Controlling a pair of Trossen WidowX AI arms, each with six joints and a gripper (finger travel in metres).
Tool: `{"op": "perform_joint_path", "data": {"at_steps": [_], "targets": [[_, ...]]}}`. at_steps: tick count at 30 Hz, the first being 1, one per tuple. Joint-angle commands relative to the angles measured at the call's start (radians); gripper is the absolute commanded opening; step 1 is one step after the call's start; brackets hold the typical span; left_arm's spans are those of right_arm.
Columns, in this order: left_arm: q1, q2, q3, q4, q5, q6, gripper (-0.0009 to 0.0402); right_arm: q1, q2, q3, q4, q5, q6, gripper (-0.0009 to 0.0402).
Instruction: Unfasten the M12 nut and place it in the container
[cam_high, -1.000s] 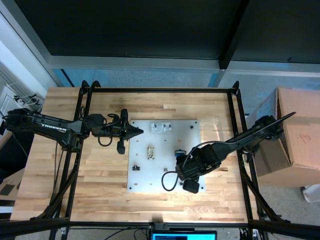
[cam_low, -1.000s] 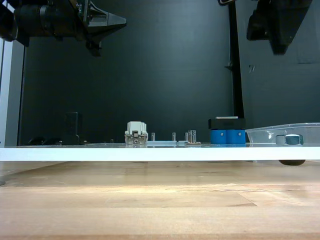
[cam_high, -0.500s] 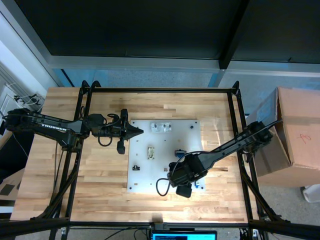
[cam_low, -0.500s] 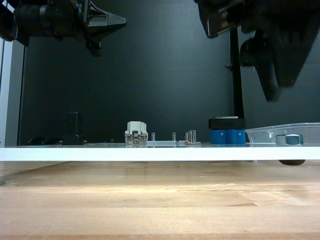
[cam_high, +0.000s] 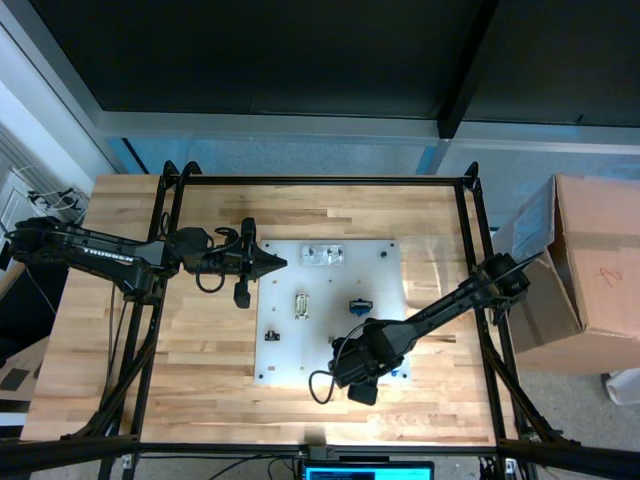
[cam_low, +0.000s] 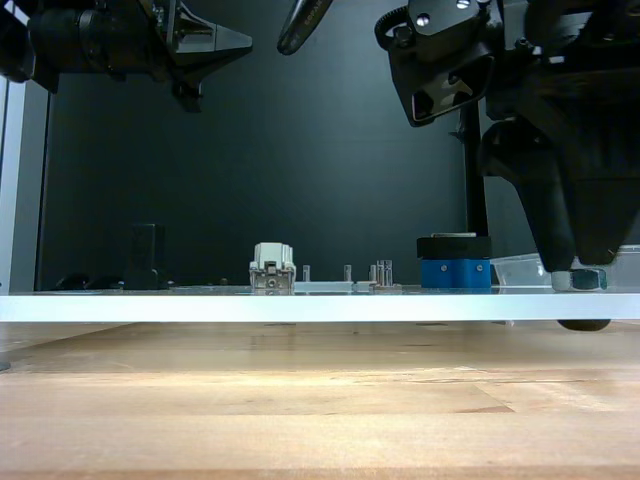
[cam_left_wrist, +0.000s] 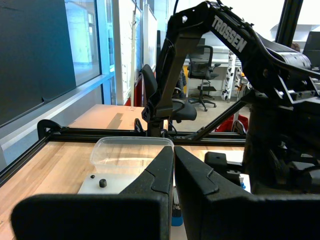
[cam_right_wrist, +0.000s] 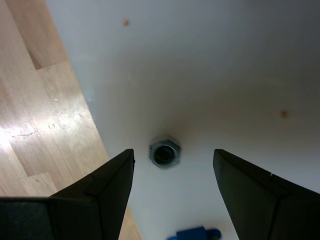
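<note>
High view: left pincer (cam_high: 272, 263) hung over the far left edge of the white board (cam_high: 300, 350), fingers pressed together, tip pointing right. Right pincer (cam_high: 362, 358) was over the board's near right part, pointing down, and its body covered the spot beneath it. Board lay on the wooden table (cam_high: 200, 350)

Low view: left pincer (cam_low: 240, 42) was high up, well above the board. Right pincer (cam_low: 580, 262) was low, its tips just over the M12 nut (cam_low: 580, 281); cannot tell from here if they touched. Nut sat down at board level, in front of the clear container (cam_low: 515, 266), with a blue block (cam_low: 455, 272) near it

Left wrist view: left pincer (cam_left_wrist: 173, 152) fingers lay flat against each other. Past them the container (cam_left_wrist: 131, 150) stood just beyond a black post (cam_left_wrist: 102, 183) on the board, and the right arm (cam_left_wrist: 200, 60) reached across

Right wrist view: right pincer (cam_right_wrist: 173, 151) was spread wide, one finger (cam_right_wrist: 100, 190) on each side of the nut (cam_right_wrist: 164, 153), neither touching it. Nut was on its stud (cam_right_wrist: 163, 155), sitting low against the board near the board's edge, not in the container
</note>
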Motion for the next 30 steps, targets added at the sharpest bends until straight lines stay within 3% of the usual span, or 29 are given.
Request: {"op": "perform_joint_path", "data": {"at_steps": [1,4,12,30], "targets": [[0.000,0.000,0.000,0.000,0.000,0.000,0.0000,0.002,0.004,-0.006,0.012,0.002,0.000,0.0220],[0.000,0.000,0.000,0.000,0.000,0.000,0.0000,0.002,0.004,-0.015,0.016,0.025,0.008,0.0220],[0.000,0.000,0.000,0.000,0.000,0.000,0.0000,0.002,0.004,-0.019,0.020,0.026,0.010,0.0209],[0.000,0.000,0.000,0.000,0.000,0.000,0.0000,0.004,0.004,-0.034,0.029,0.026,-0.055,0.0036]]}}
